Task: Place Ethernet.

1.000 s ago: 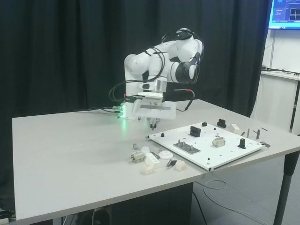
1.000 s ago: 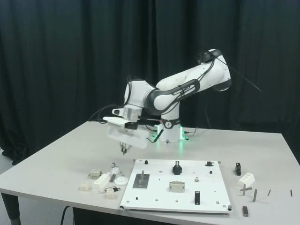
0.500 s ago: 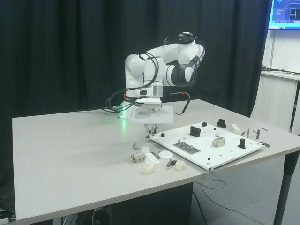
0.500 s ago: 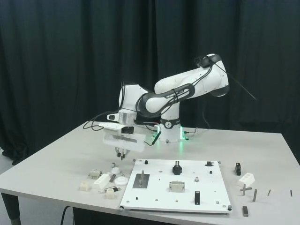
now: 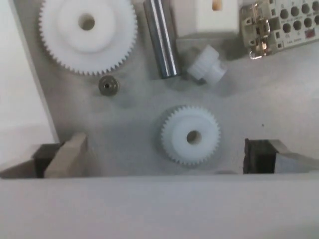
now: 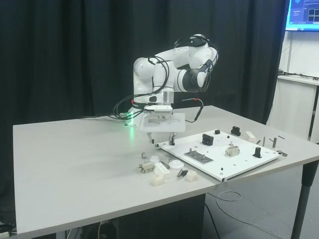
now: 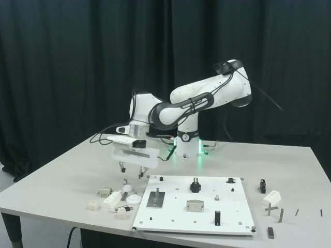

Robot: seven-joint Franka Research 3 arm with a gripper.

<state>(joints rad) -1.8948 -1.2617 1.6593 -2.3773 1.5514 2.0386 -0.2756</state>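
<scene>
- We see the white arm reach from its base at the far side of the grey table and hold its gripper above the loose parts near the front edge.
- The jaws stand wide apart and grip nothing; in the wrist view both fingertips flank a small white gear without touching it.
- Beyond that gear, in the wrist view, lie a larger white gear, a metal pin, a small toothed white piece and a tiny metal washer.
- A multi-pin connector sits at the far corner of the wrist view, next to a white block.
- We cannot say for sure which loose part is the Ethernet piece; the likeliest we can see is the white block, lying on the table in the cluster of parts near the front edge, just off the white board.
- The white board lies near the table's front edge and carries a black fixture, an upright post on a grey plate and a pale socket.
- Past the board's other side, more small parts rest near the table's edge.
</scene>
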